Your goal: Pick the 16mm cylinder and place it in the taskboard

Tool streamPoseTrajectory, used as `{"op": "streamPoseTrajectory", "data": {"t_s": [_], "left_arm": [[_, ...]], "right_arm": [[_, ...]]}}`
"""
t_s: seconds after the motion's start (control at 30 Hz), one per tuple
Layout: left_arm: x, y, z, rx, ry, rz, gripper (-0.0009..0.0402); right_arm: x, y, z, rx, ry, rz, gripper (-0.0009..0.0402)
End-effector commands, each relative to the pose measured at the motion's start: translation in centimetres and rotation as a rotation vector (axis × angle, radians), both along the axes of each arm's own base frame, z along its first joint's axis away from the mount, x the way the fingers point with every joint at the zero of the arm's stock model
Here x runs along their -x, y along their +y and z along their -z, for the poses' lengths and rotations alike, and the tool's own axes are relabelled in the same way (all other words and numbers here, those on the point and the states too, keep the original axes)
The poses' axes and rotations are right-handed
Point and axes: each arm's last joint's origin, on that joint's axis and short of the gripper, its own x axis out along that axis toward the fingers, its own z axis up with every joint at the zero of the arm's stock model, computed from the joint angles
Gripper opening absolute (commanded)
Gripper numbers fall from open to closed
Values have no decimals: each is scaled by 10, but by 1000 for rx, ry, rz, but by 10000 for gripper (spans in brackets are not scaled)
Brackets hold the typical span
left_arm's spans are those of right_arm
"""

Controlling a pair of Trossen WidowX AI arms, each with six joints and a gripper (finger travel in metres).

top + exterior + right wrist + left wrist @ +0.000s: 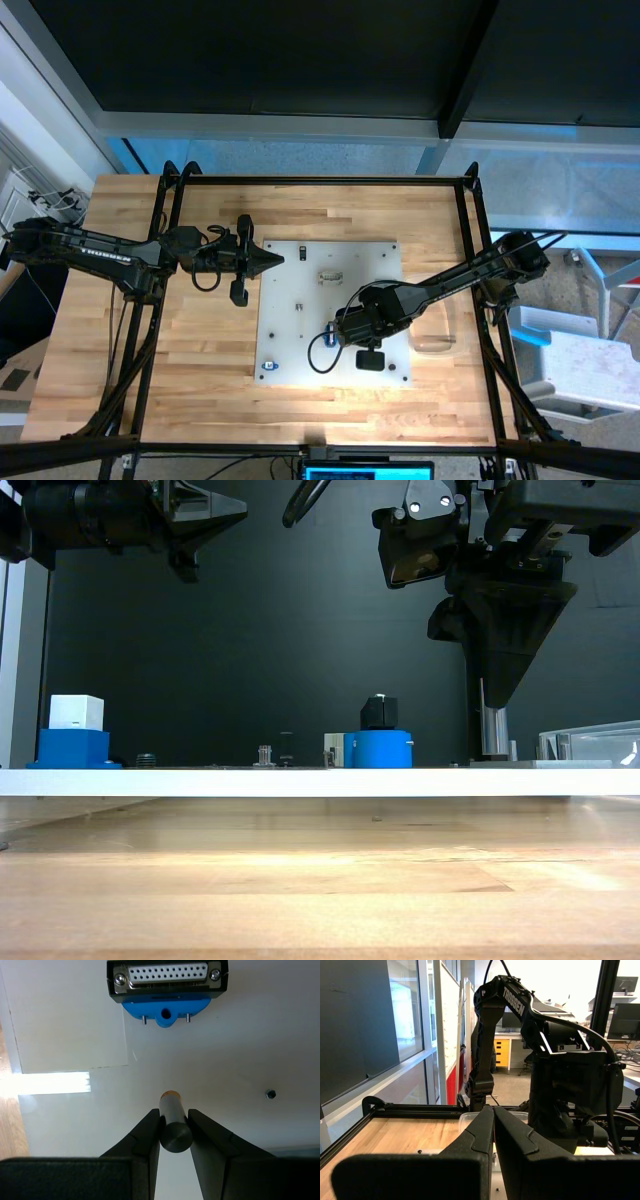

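Right end effector (173, 1117): fingers drawn in narrow, clamped on the 16mm cylinder (174, 1127), one pad each side, peg upright btwn them. It's pointing straight down. From the low view the silvery peg sticks out below the fingertips, its bottom end right at the surface of the taskboard (290, 345). Can't tell if it's touching or just above.

Just ahead of the peg on the white plate there's a blue fitting (165, 1010) w/ a grey multi-pin connector (167, 975) on top. A small dark nut (270, 1093) sits off to one side, apart from the peg.

Low view again: the peg stands to the right of a round blue fitting (382, 748) w/ a black cap. A blue block (72, 748) carrying a white cube is way over at the left end of the board. The clear tray (437, 335) is beside the board's right edge, near the peg but not touching it.

The right arm reaches in from the right side of the bench (200, 340), angled across the board's near half.

Left end effector (493, 1112): fingers closed flat together, nothing in them. It hovers high over the board's far-left edge, pointing inward, well apart from the peg.
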Motion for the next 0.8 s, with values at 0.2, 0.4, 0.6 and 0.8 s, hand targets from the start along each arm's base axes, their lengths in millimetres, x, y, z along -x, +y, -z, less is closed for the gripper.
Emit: {"op": "streamPoseTrajectory", "data": {"t_s": [0.2, 0.4, 0.6, 0.8], "left_arm": [[0, 0, 0, 0, 0, 0, 0], [0, 0, 0, 0, 0, 0, 0], [0, 0, 0, 0, 0, 0, 0], [0, 0, 0, 0, 0, 0, 0]], "right_arm": [[0, 0, 1, 4, 0, -1, 29], [-1, 1, 6, 7, 13, -1, 29], [-2, 1, 7, 6, 8, -2, 29], [-2, 1, 7, 6, 8, -2, 29]]}}
